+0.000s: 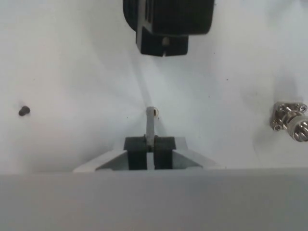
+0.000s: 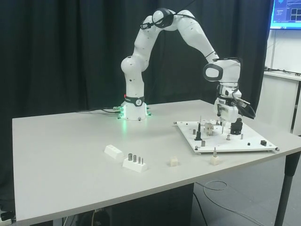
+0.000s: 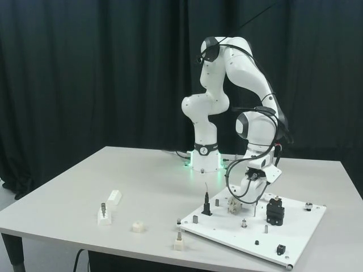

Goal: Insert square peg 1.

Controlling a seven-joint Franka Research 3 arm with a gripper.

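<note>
1. The robot arm (image 2: 181, 28) is white, with fat, round parts joined one after another like sausages.
2. Black rings show at the joints where one part meets the next.
3. Its base (image 2: 133, 112) is a round white foot bolted on the grey tabletop (image 2: 70, 146), and green lights glow around the bottom of it.
4. A thin black cable (image 3: 235, 173) hangs in a loop near the wrist.
5. The big round part above the wrist has a grey cap (image 2: 212, 72) on its end.
6. The pincer (image 1: 150, 148) has two black pads set in grey metal fingers (image 1: 103, 162).
</note>
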